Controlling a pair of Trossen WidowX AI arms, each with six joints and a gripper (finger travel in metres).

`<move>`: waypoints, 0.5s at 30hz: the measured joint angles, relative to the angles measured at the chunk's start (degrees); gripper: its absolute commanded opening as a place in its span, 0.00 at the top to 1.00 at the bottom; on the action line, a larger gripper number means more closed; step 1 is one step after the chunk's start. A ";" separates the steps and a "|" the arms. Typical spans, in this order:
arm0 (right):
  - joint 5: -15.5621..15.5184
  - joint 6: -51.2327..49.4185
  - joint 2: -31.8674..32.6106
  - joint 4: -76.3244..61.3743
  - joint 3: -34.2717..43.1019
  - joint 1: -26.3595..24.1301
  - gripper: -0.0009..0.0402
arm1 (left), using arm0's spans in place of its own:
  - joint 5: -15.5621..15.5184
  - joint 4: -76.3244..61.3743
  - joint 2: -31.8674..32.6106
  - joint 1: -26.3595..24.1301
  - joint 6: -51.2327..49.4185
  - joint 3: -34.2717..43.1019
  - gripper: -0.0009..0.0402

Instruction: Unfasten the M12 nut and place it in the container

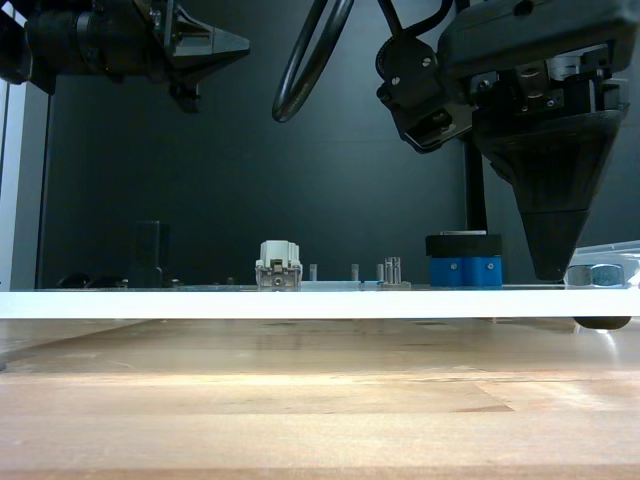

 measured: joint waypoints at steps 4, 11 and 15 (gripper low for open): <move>0.00 -6.95 -0.02 -0.02 0.00 0.00 0.90 | 0.00 0.00 0.00 0.00 0.00 -0.02 0.98; 0.02 -17.05 -0.02 -0.02 0.00 -0.02 0.91 | 0.00 0.00 0.00 0.00 -0.02 0.00 0.98; 0.02 -24.09 0.00 0.00 0.00 -0.02 0.91 | 0.00 0.00 0.00 0.00 0.00 -0.02 0.98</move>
